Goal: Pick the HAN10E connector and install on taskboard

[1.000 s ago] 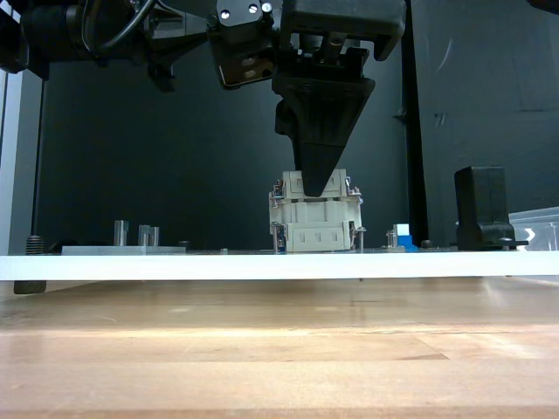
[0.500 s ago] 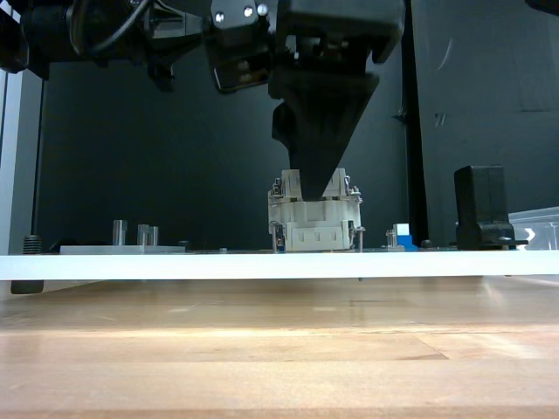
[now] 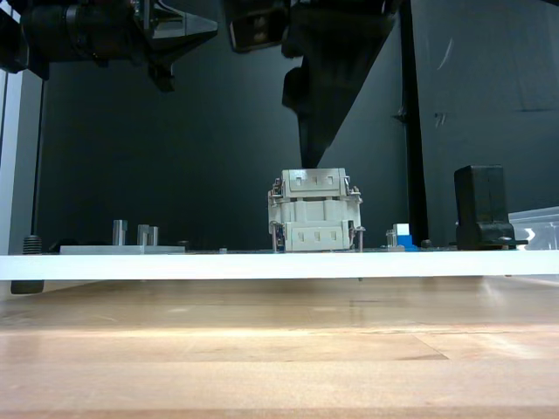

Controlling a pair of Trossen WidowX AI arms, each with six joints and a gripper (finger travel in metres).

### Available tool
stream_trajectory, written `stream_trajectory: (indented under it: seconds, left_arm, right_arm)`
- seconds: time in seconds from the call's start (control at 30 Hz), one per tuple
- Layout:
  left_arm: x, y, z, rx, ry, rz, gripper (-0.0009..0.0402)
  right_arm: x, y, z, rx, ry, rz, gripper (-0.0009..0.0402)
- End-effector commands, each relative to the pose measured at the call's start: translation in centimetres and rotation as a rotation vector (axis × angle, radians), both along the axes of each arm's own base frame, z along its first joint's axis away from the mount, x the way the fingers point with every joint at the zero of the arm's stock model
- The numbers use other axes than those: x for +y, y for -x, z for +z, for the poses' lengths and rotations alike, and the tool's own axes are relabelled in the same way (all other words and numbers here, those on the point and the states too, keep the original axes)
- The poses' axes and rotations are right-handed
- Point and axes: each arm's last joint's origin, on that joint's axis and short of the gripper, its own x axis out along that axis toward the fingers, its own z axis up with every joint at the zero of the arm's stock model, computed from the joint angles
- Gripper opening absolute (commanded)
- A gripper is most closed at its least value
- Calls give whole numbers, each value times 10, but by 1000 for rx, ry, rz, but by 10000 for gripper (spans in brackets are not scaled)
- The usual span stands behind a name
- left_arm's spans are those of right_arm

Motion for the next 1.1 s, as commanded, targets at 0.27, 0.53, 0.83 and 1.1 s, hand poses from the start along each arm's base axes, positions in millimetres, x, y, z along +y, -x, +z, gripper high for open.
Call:
stream_trajectory:
  seconds: [0.27, 0.53, 0.83, 1.1]
  left_arm:
    - [0, 0, 0, 0, 0, 0, 1]
    - [0, 0, 0, 0, 0, 0, 1]
    - [0, 0, 0, 0, 0, 0, 1]
    - [0, 0, 0, 0, 0, -1, 1]
  right_arm:
    - [-3, 11, 22, -26, -10, -11, 325]
    - [-3, 11, 22, -26, -10, -10, 325]
    - [-11, 11, 26, -31, -26, -18, 313]
    - [-36, 12, 35, -70, -35, -4, 267]
